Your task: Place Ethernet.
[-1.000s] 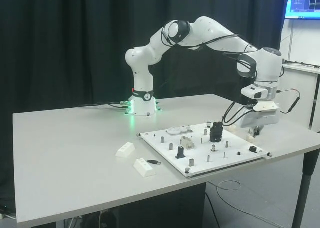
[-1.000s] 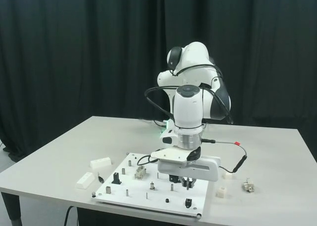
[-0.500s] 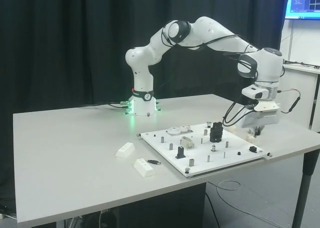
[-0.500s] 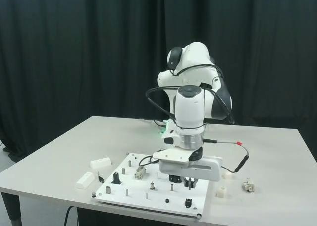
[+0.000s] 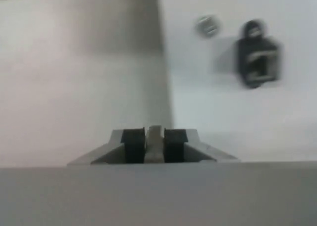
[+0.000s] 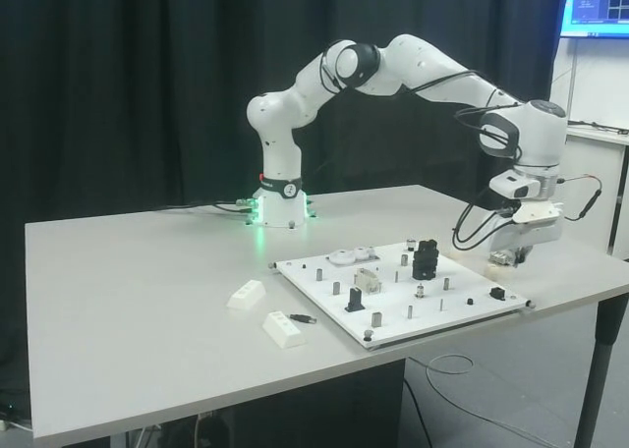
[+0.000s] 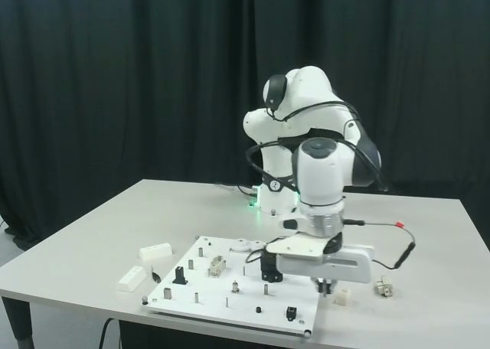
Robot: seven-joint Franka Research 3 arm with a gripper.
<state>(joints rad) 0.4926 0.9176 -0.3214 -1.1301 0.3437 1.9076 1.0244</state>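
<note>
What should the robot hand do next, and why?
Probably slide sideways until it is over the black socket on the white board, then go down. The gripper is pinched on a small plug and hangs beside the board's edge, with the socket off to one side.

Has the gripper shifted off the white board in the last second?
Yes. The gripper moved sideways past the white board's edge, now above the small white block.

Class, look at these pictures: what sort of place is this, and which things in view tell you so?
Probably a robotics lab or test cell. A white robot arm is bolted to a grey table, a white board of small fixtures lies before it, and black curtains screen the back.
</note>
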